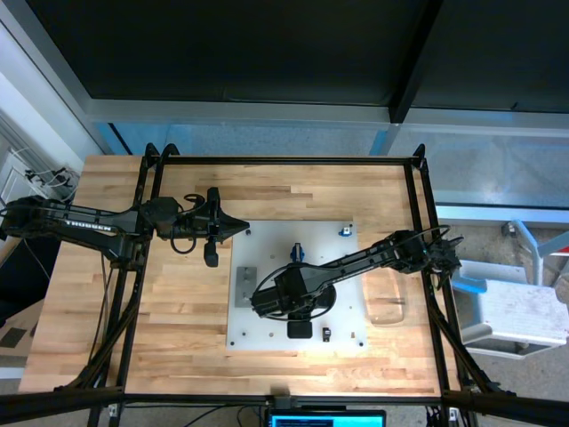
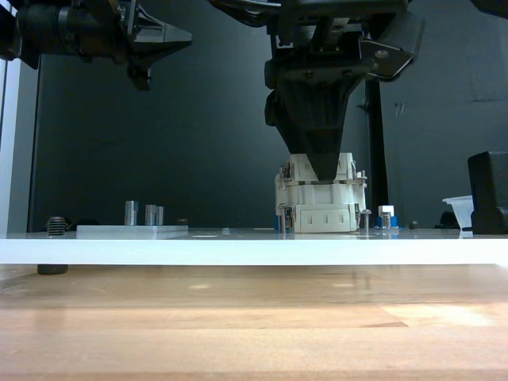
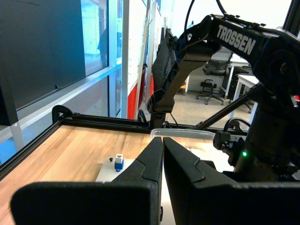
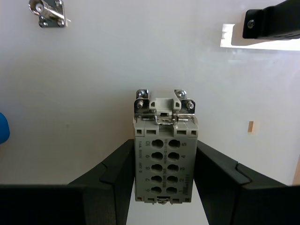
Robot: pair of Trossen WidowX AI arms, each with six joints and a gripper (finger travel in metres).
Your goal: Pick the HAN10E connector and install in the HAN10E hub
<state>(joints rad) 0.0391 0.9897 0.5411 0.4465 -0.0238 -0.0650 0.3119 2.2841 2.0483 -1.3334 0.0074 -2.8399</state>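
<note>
My right end effector [image 2: 321, 163] is clamped on the plug [image 4: 164, 161], which sits atop the socket [image 2: 317, 216], and any tilt as I press could jam it half-seated, while my left end effector [image 3: 162, 143] hangs closed above the bench [image 1: 178, 311].

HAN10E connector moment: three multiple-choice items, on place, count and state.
1. The right gripper is: A over the white board; B parked off it; C resting on the floor.
2. Round holes in the HAN10E connector face: A six; B ten; C sixteen.
3. The left gripper, raised by the board's left edge, has jaws: A wide open; B shut, empty; C holding the connector.
Key: 1A, it grips the connector atop the HAN10E hub on the board; 2B, two columns of five; 3B, its jaws meet with nothing between.
</note>
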